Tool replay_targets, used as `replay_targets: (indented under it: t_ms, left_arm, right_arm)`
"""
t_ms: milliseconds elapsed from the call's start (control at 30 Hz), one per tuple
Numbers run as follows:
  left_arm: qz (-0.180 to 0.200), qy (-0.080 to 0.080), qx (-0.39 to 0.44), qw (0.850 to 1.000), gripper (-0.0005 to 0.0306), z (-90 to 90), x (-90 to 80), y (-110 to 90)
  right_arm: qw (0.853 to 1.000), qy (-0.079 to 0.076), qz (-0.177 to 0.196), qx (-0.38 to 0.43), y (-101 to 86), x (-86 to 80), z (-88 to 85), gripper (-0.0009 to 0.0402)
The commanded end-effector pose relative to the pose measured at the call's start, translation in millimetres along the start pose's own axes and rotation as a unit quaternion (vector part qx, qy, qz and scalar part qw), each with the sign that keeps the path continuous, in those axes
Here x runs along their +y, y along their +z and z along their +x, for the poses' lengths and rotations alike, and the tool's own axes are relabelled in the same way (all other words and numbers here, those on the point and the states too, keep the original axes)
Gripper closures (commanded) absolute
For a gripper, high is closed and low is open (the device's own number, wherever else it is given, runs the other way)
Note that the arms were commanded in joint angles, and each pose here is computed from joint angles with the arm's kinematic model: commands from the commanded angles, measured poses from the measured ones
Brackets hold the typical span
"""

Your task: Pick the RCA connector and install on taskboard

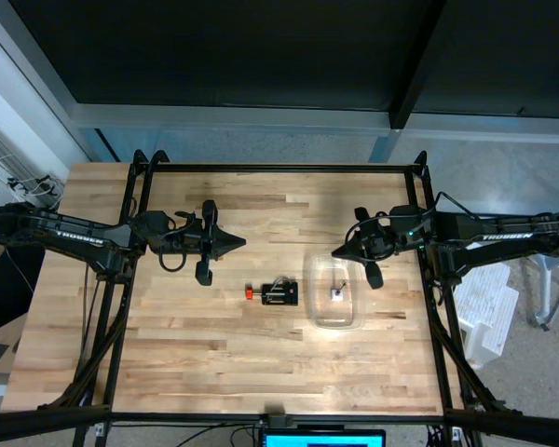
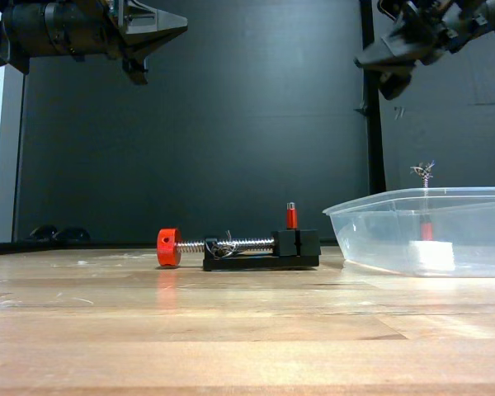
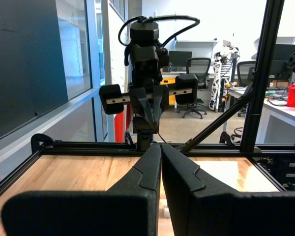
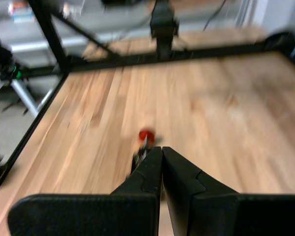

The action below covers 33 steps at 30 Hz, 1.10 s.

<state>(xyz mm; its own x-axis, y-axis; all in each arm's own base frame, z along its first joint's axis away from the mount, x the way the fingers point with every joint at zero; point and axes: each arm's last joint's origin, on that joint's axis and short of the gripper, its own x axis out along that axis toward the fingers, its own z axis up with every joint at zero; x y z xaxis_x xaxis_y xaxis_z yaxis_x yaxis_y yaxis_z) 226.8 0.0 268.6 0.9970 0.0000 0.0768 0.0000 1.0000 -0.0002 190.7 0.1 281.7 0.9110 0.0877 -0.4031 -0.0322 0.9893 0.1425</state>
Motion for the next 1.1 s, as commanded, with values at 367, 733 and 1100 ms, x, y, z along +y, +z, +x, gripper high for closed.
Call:
replay_targets:
  t_ms: [367,733,1100]
  left_arm:
    - [0.0,0.0,0.0,1.0,0.03,0.0,0.0,0.0]
    - [0.0,0.0,0.0,1.0,0.03,0.0,0.0,0.0]
    - [0.0,0.0,0.0,1.0,0.03,0.0,0.0,0.0]
  right_arm:
    - [0.987,-0.016,0.001,0.163,-26.2,24.2,-7.7,0.0393]
    - [0.975,-0.041,0.005,0.217,-40.8,39.7,-11.9,0.0393]
    - [0.962,-0.058,0.009,0.268,-50.9,42.1,-0.3,0.0393]
